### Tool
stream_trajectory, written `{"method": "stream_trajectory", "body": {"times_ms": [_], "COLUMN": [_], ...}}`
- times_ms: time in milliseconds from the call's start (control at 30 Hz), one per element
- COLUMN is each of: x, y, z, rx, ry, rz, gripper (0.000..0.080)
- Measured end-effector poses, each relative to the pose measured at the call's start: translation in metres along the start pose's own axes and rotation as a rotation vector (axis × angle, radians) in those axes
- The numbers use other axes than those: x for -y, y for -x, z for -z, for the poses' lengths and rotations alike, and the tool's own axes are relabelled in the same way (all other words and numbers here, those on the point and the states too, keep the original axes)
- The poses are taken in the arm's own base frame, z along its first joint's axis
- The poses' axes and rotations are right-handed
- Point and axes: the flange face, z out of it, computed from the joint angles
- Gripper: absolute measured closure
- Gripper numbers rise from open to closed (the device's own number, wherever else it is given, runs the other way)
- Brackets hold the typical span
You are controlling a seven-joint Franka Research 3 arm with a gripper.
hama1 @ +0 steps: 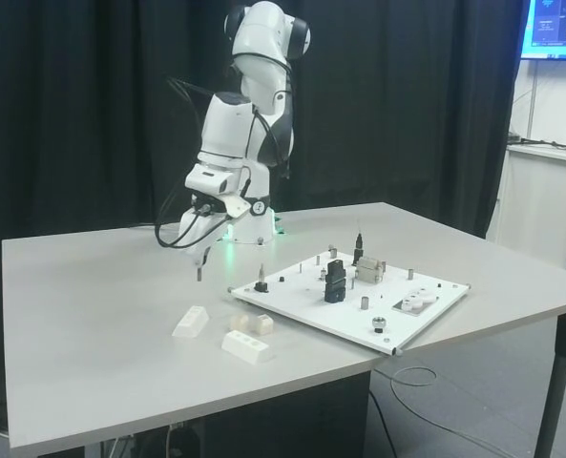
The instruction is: Insert square peg 2.
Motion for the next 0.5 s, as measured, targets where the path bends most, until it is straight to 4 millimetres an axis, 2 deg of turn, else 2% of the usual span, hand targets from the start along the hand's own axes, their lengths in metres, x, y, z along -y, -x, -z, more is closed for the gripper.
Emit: {"method": "stream_trajectory", "body": {"times_ms": [500], "x": [0.0011], "y": [-0.0018], "z": [0.0017], "rx": [0.007], "ry": [0.004], "rz": [-0.003], "gripper": [0.0732]}}
